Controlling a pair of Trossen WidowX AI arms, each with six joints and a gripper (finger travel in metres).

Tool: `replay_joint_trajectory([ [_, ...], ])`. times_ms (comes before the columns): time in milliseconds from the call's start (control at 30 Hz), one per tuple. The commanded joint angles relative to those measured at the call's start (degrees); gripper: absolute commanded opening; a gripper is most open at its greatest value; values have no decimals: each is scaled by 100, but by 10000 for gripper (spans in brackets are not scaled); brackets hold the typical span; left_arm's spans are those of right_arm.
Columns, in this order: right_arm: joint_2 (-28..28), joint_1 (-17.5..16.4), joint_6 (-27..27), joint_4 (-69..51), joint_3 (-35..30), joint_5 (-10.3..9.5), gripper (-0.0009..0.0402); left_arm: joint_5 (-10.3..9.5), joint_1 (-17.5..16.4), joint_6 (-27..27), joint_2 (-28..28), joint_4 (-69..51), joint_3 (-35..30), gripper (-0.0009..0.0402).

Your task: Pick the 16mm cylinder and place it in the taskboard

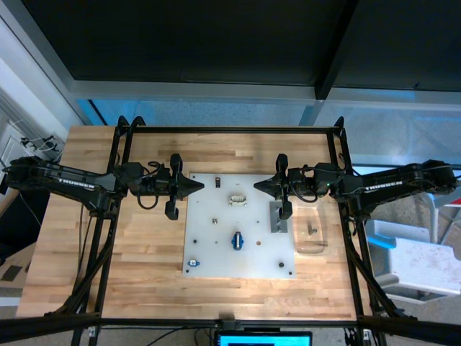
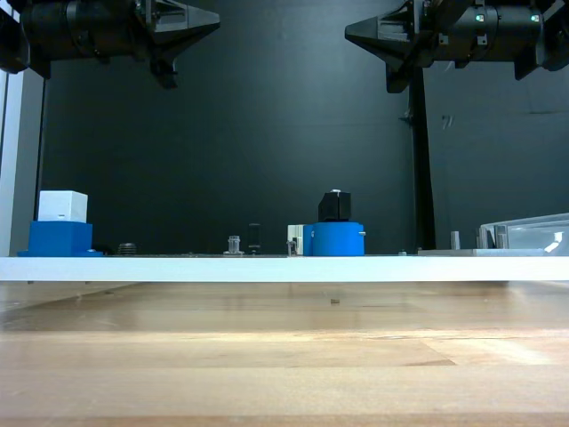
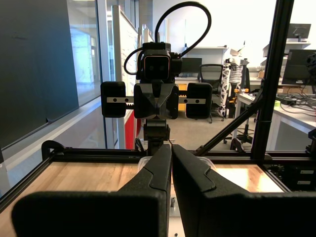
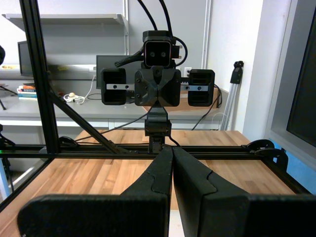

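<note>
The white taskboard [image 1: 216,249] lies flat at the table's middle; its near edge [image 2: 267,269] runs across the low view. The 16mm cylinder [image 1: 311,229], a tiny dark peg, rests in a clear tray to the right of the board. My left gripper [image 1: 202,186] hovers high over the board's far left corner, shut and empty, pointing right. My right gripper [image 1: 257,184] hangs opposite it, shut and empty, pointing left, up and to the left of the tray. Each wrist view shows closed fingertips, left [image 3: 171,148] and right [image 4: 172,150].
On the board stand a blue connector [image 1: 236,240], a grey metal block [image 1: 279,216], a small blue-and-white part [image 1: 191,263] and metal fittings [image 1: 237,199]. The clear tray [image 1: 320,249] sits on the wood beside the board. A black frame [image 1: 230,130] borders the table.
</note>
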State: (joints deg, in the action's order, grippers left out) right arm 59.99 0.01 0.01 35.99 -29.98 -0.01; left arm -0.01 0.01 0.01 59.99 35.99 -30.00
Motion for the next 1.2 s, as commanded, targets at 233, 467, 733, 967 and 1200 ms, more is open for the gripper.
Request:
replay_joint_trajectory([
  [233,0,-4,0,-144,0,0,0,0,-2,-2,0,-13,4,0],
  [467,-7,-4,-297,-160,-28,-4,0,0,-2,0,0,-13,4,0],
  [733,-11,-17,-433,-1919,-807,-9,0,0,-2,0,0,-13,4,0],
  [967,-11,-44,-404,-4146,-1757,-2,0,0,0,-2,0,-13,4,0],
  [1200,-11,-90,-411,-5692,-2361,-2,0,0,-2,-2,0,-13,4,0],
])
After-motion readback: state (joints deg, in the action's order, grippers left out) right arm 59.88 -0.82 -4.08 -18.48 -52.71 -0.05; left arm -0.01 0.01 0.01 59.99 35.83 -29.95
